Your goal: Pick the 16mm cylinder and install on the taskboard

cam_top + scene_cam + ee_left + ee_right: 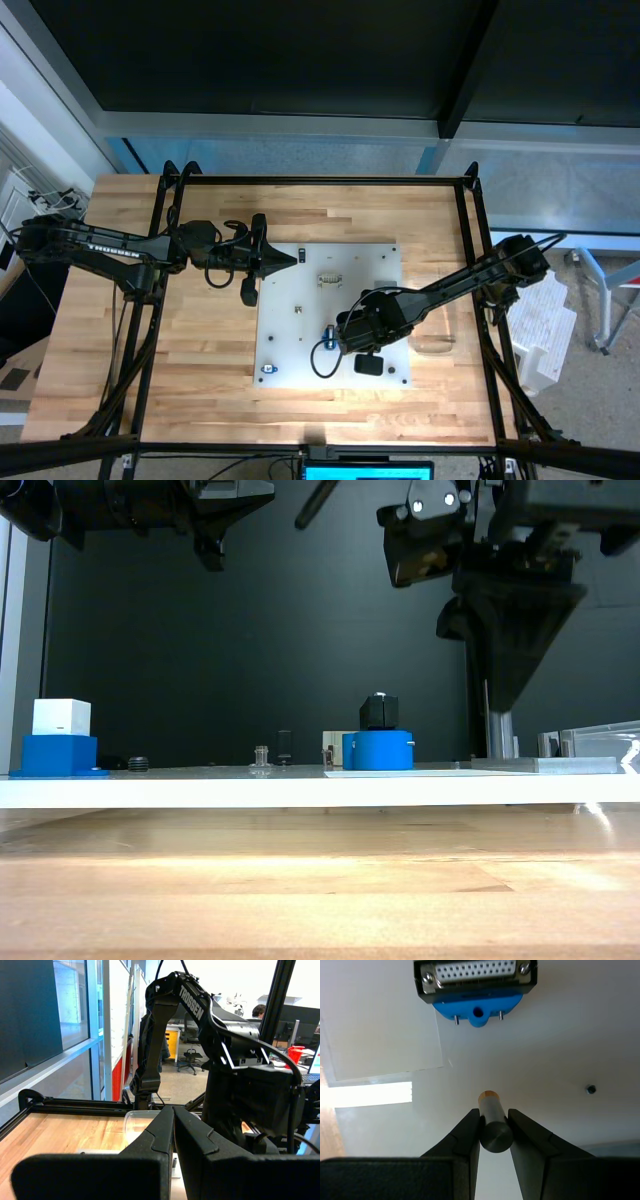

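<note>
right end effector [493, 1116] clamped on the 16mm cylinder [495, 1132], a smooth grey metal round peg pointing down at the taskboard [560, 1035] near its blue connector [476, 1010]; contact unclear. left end effector [173, 1110] fingers pressed together, over taskboard's left edge. taskboard flat matte white, on light wood-plank table [190, 340].

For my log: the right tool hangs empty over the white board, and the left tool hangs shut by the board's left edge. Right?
No: the right wrist view shows the right tool shut on the small metal peg over the white board. The left tool does hang shut by its left edge.
</note>
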{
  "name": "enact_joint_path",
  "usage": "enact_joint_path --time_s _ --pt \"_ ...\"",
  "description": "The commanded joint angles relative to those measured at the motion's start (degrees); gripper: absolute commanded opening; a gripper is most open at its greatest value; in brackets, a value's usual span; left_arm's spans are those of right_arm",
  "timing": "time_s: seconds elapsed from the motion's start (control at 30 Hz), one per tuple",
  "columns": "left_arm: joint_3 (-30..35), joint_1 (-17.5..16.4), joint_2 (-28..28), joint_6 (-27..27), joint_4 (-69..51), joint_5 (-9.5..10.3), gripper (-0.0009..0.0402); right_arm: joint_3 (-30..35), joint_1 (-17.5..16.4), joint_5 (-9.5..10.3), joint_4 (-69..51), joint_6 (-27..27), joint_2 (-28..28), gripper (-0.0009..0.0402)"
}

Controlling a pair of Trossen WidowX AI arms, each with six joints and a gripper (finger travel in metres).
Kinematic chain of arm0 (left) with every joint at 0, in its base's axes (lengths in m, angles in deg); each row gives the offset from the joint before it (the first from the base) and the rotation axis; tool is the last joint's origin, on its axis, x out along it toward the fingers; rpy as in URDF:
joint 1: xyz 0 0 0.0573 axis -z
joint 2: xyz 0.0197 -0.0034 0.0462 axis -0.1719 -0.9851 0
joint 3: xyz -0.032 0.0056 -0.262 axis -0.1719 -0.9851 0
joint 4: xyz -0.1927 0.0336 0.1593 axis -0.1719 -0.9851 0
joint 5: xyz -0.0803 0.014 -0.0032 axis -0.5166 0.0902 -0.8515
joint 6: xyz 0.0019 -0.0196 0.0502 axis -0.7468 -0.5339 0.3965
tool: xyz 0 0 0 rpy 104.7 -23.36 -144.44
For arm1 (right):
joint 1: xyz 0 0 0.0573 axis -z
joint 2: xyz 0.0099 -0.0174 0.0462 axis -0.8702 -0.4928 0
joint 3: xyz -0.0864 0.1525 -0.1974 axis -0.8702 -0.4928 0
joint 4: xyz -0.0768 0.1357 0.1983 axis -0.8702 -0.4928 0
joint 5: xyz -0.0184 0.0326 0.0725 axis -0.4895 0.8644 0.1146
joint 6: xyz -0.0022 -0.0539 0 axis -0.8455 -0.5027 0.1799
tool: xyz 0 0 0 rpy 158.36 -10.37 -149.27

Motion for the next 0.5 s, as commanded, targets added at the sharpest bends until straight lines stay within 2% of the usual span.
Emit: enact_joint_path --time_s 0.03,0.5 --pt "0.00 0.00 0.00 0.00 0.02 -0.02 0.0000 2.49 0.00 -0.13 -3.04 -0.02 0.11 0.0007" --pt "0.00 -0.02 0.00 0.00 0.02 -0.02 0.0000 6.29 -0.02 -0.15 -5.60 0.04 0.15 0.0007"
